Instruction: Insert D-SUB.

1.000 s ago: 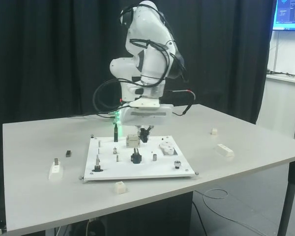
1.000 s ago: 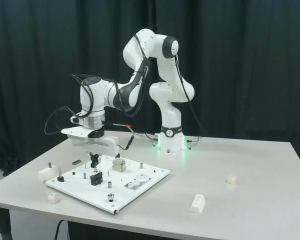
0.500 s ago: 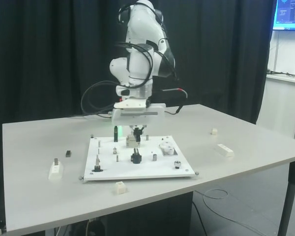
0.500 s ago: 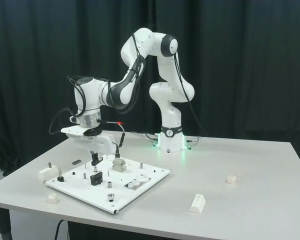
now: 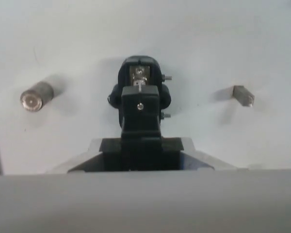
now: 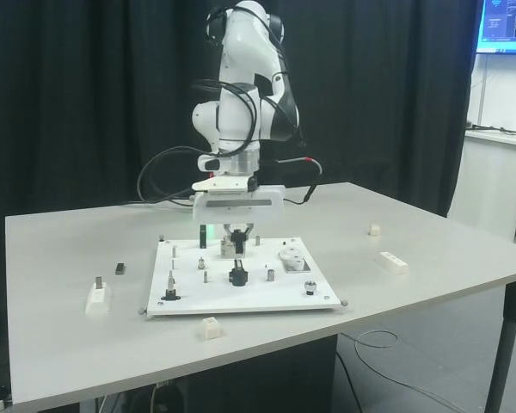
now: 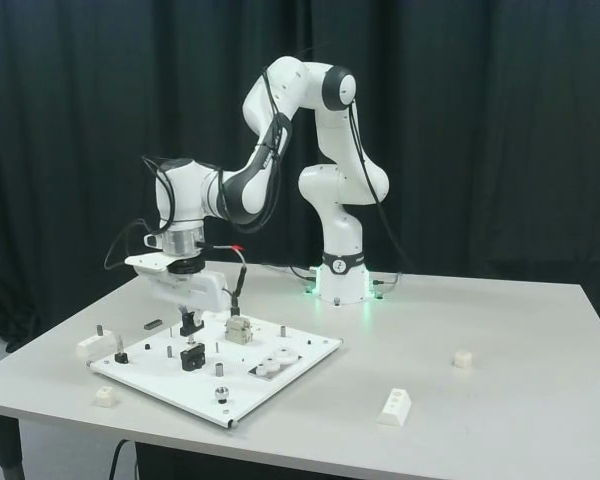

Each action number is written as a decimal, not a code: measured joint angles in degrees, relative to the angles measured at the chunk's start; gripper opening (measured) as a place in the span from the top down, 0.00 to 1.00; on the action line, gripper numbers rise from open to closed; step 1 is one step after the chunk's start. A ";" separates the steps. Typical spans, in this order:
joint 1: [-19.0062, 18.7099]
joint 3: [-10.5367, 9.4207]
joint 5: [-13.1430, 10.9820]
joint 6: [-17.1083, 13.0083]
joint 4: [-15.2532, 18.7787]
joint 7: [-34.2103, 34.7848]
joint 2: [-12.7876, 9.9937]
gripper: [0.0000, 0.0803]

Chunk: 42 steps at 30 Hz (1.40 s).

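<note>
D-SUB plug (image 5: 140,109), gripped in your pincer (image 5: 140,127), hangs right above the black socket (image 5: 139,73); lower straight.

even overhead room light, soft shadows under table (image 6: 60,249); wrist view hazy, foreground blurred.

Gripper (image 5: 140,104) fingers: merged into one black mass, gap unreadable.
Black fixture (image 5: 139,77): partly covered by the gripper.
Board parts (image 6: 241,275): too small to identify.
</note>
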<state>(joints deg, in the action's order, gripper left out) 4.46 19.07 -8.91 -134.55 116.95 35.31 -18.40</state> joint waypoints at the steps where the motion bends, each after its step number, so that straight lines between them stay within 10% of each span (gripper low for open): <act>1: -0.07 0.00 -0.10 -0.88 0.49 0.00 0.07 0.81; 17: -0.91 -0.01 -0.59 -7.56 4.48 2.43 0.80 0.81; 42: -1.05 0.04 -0.58 -8.00 4.85 4.40 0.49 0.81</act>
<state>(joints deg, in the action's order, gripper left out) 3.40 19.11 -9.49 -142.55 121.80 39.70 -17.90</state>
